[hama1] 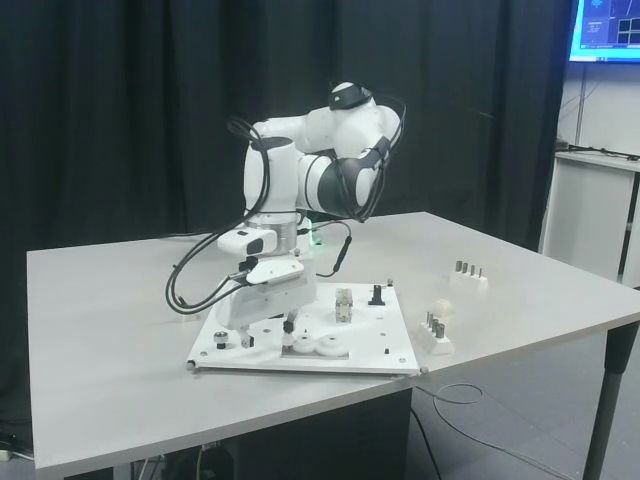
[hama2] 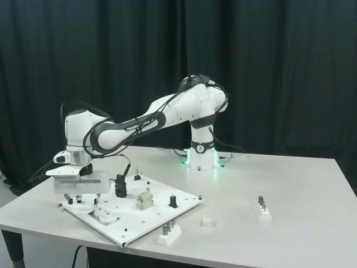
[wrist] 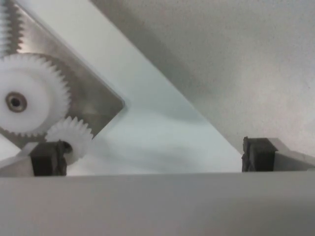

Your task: Insert small gear.

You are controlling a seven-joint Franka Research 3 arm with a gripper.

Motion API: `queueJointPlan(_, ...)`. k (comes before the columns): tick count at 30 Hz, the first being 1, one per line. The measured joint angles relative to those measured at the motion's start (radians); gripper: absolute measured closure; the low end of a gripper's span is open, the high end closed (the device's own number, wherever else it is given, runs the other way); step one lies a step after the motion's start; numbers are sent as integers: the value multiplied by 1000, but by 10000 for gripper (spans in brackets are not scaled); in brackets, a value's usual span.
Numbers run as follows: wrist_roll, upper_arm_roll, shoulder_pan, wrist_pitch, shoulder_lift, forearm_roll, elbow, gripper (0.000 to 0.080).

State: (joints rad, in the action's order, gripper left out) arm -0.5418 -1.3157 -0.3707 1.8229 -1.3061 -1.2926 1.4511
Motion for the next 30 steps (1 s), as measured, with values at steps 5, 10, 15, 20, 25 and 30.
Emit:
queueJointPlan(5, 1, 1, 0, 1, 0, 5, -2, 3)
queueJointPlan(10, 1, 3, 0, 3, 0, 8, -3, 3)
queueJointPlan(15, 0, 9, 1, 10, 0, 12, -4, 3)
queueJointPlan(20, 0, 15, 4, 14, 0, 18, -8, 3)
queueJointPlan(25, 0, 16, 5, 14, 0, 24, -12, 3)
queueJointPlan(30, -1, 16, 5, 14, 0, 27, -14, 3)
